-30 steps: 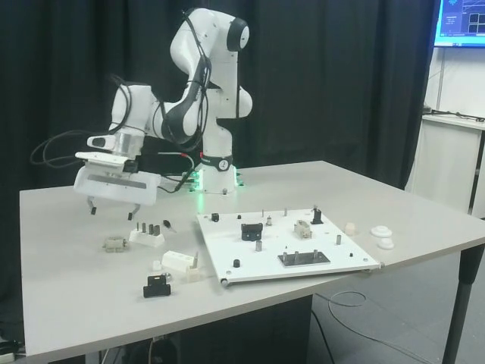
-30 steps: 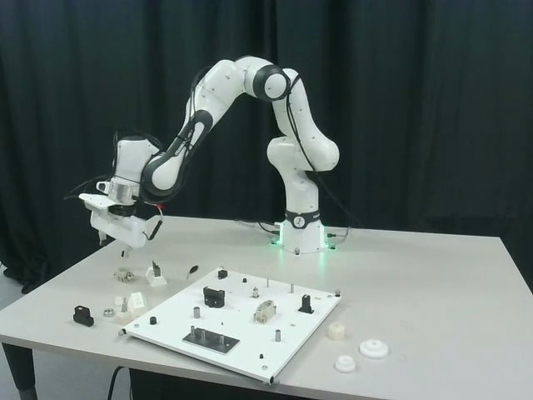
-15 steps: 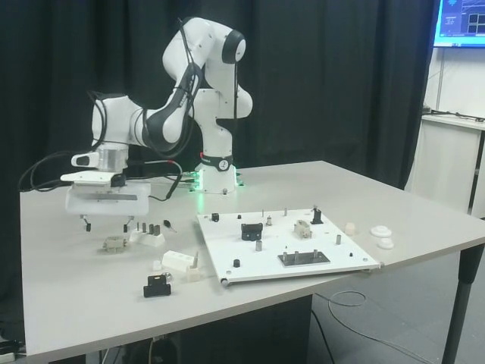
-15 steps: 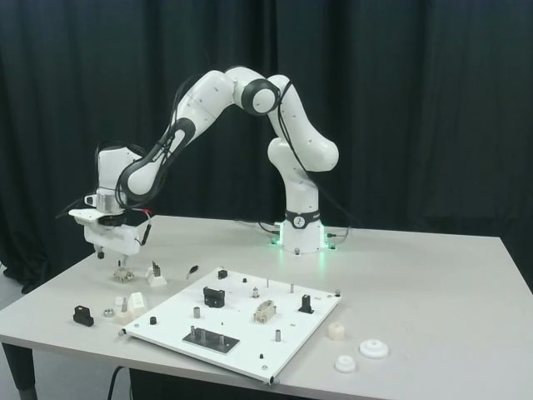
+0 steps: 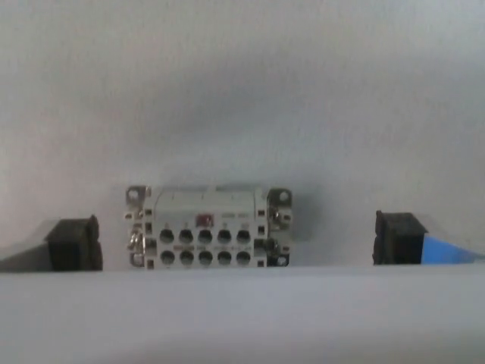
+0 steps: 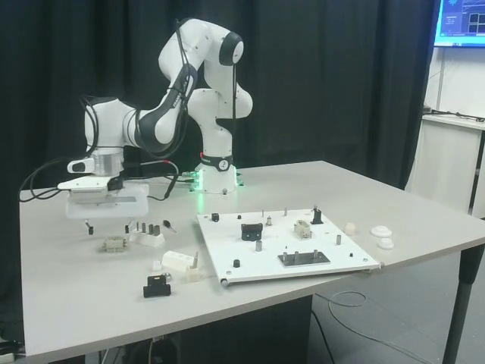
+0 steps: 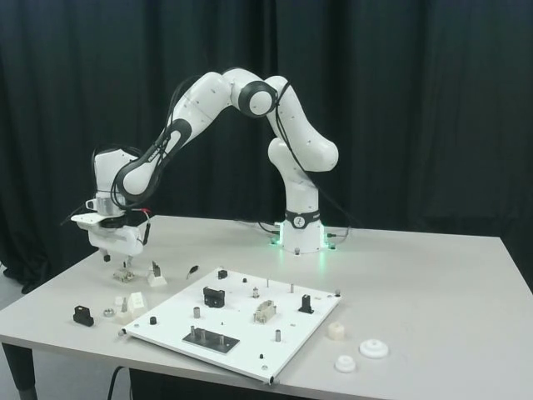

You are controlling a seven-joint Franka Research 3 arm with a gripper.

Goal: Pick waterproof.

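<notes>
gripper (image 5: 235, 244) hangs wide open right over the waterproof connector (image 5: 206, 227), fingers either side, so it can drop straight down and pinch it off the tabletop (image 5: 242, 91)

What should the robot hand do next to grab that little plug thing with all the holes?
Probably go straight down. In the wrist view the waterproof connector lies on the grey table between the open gripper's fingertips, and the room views show the gripper above it.

Bare table (image 5: 242, 91) lies on either side of the waterproof connector (image 5: 206, 227), between both fingers (image 5: 74, 244). A white block (image 6: 148, 237) with upright pins stands just beside it.
</notes>
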